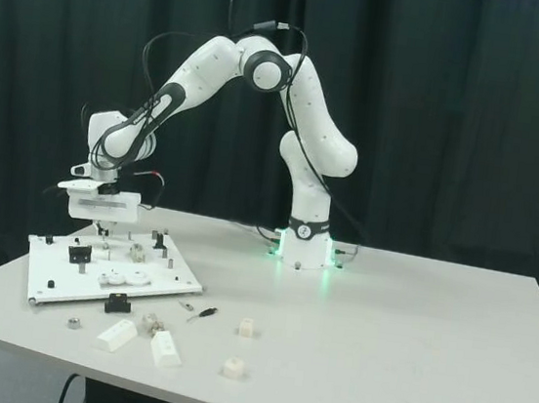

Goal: Place BNC.

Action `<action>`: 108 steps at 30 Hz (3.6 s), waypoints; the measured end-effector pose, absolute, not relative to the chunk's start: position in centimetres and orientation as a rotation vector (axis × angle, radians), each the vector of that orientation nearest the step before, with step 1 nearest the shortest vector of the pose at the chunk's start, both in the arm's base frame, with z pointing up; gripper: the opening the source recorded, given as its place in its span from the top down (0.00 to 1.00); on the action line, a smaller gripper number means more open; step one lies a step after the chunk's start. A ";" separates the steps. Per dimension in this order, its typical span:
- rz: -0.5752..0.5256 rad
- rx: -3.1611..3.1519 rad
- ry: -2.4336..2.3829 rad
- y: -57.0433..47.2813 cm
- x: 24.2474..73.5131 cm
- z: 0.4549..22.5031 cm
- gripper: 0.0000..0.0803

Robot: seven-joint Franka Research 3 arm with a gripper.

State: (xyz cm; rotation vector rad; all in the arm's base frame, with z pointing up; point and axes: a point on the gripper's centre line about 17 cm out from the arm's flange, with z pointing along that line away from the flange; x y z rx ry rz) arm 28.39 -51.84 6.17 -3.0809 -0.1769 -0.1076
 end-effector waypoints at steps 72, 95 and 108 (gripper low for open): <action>-0.264 -2.892 -0.312 -41.4 38.4 8.7 0.84; -0.263 -2.834 -0.279 -26.4 47.0 8.9 0.84; -0.246 -2.903 -0.149 -19.0 51.6 8.1 0.84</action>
